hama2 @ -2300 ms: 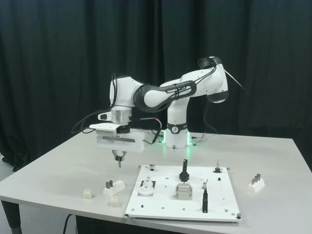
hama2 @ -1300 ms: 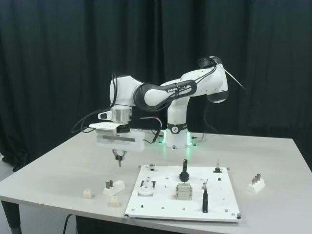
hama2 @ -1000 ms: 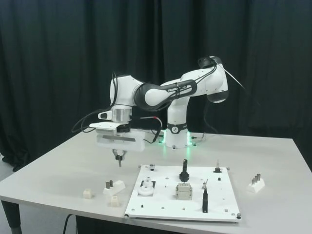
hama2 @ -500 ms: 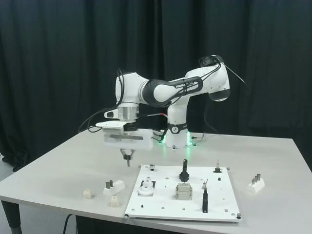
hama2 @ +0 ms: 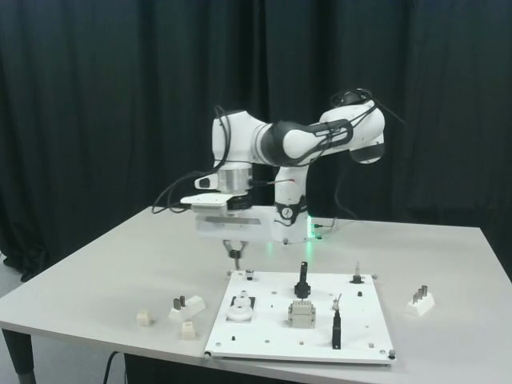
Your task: Insert square peg 2.
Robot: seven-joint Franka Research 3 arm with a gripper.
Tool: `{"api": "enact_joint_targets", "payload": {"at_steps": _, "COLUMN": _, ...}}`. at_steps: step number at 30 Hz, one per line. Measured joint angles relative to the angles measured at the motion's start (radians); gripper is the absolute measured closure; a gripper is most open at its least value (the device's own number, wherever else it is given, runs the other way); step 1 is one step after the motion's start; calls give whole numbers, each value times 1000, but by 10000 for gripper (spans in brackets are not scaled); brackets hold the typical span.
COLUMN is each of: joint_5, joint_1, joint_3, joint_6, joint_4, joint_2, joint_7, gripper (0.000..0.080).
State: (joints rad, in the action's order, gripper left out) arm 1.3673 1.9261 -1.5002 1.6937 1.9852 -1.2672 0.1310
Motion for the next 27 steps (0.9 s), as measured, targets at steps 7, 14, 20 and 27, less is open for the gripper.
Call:
{"api": "enact_joint_targets", "payload": {"at_steps": 7, "joint_5": -25, "joint_1": -59, "joint_3": 17, "joint_6": -16, "joint_4": -5, "joint_2": 8, "joint_7": 101, "gripper": 727}}
{"api": "enact_joint_targets", "payload": {"at_steps": 14, "joint_5": -51, "joint_1": -122, "joint_3": 35, "joint_6": -40, "joint_4": -8, "joint_2": 23, "joint_7": 232, "gripper": 727}}
{"api": "enact_joint_targets", "payload": {"at_steps": 20, "joint_5": -81, "joint_1": -181, "joint_3": 52, "joint_6": -71, "joint_4": -9, "joint_2": 27, "joint_7": 401, "gripper": 727}}
{"api": "enact_joint_targets", "payload": {"at_steps": 27, "joint_5": -141, "joint_1": -255, "joint_3": 64, "joint_6": -92, "joint_4": -9, "joint_2": 28, "joint_7": 619, "gripper": 727}}
